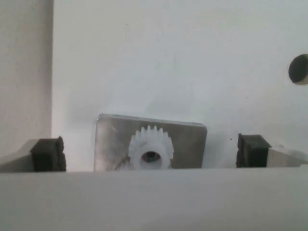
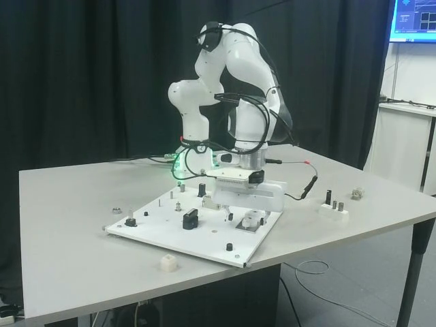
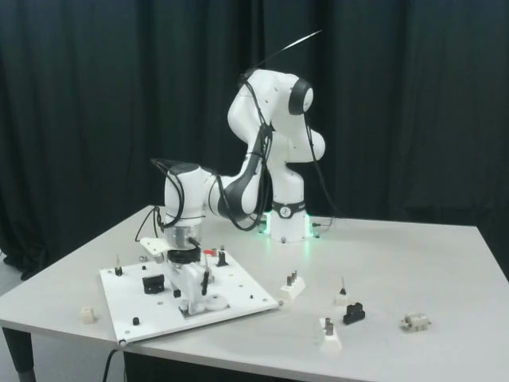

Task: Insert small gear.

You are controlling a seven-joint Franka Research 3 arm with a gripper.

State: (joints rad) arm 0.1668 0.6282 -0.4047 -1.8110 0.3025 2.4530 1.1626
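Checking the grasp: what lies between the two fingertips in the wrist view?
In the wrist view, the small gear sits on a grey metal plate between the open gripper's fingertips; neither fingertip touches it.

Grey surface (image 2: 68, 225) carries white board (image 2: 163, 235). Small white cube (image 2: 167, 262) lies just off board edge. Black curtain (image 3: 95, 119) behind. Screen (image 2: 413, 20) in room corner.

Two room views face the arm (image 2: 231, 82) from opposite sides; wrist view hovers close.
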